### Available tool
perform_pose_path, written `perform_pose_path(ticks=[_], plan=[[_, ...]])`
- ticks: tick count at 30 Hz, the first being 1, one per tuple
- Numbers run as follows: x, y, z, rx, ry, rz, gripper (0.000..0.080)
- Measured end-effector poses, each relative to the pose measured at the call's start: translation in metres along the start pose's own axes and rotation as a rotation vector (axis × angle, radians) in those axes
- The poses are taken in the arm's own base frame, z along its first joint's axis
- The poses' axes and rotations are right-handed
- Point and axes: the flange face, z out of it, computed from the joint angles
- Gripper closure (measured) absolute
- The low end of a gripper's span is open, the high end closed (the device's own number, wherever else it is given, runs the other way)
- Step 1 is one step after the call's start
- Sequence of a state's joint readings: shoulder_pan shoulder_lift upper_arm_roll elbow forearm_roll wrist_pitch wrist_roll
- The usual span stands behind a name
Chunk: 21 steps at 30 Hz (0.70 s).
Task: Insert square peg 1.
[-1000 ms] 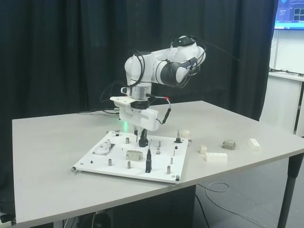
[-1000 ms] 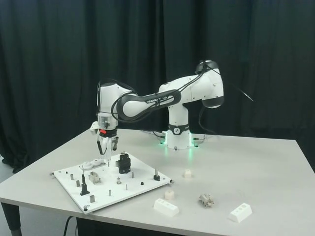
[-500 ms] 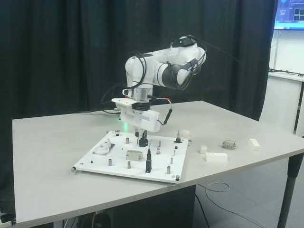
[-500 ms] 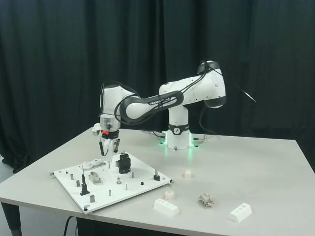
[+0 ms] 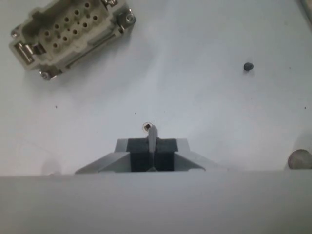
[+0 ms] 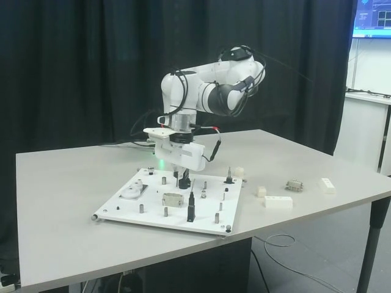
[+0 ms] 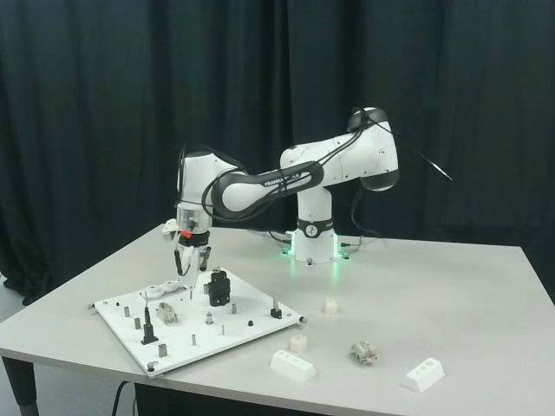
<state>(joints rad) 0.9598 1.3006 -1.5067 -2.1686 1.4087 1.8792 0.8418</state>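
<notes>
Gripper (image 5: 152,155) pinching square peg (image 5: 152,139)

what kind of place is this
Most likely a robotics lab or test cell: a white arm bolted on a grey table, a white task board studded with pegs and connectors, and black curtains screening off the space.

In the wrist view the gripper (image 5: 152,161) is mostly hidden behind a white band of the wrist, and only the finger ends show. The square peg (image 5: 152,141) between them is seen end-on, so its length is hidden. A round grey part (image 5: 301,159) is half covered by that band. In both room views the board (image 6: 146,213) pegs are too small to identify.
</notes>
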Motion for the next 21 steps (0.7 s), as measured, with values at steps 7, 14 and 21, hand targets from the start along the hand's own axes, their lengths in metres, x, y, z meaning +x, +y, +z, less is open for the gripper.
perform_pose_path(ticks=[7, 14, 21], plan=[[0.0011, 0.0001, 0.0003, 0.007, -0.008, 0.001, 0.078], [0.0022, -0.0004, 0.0016, 0.015, -0.02, 0.006, 0.078], [0.0028, -0.0006, 0.0067, 0.021, -0.039, 0.015, 0.078]])
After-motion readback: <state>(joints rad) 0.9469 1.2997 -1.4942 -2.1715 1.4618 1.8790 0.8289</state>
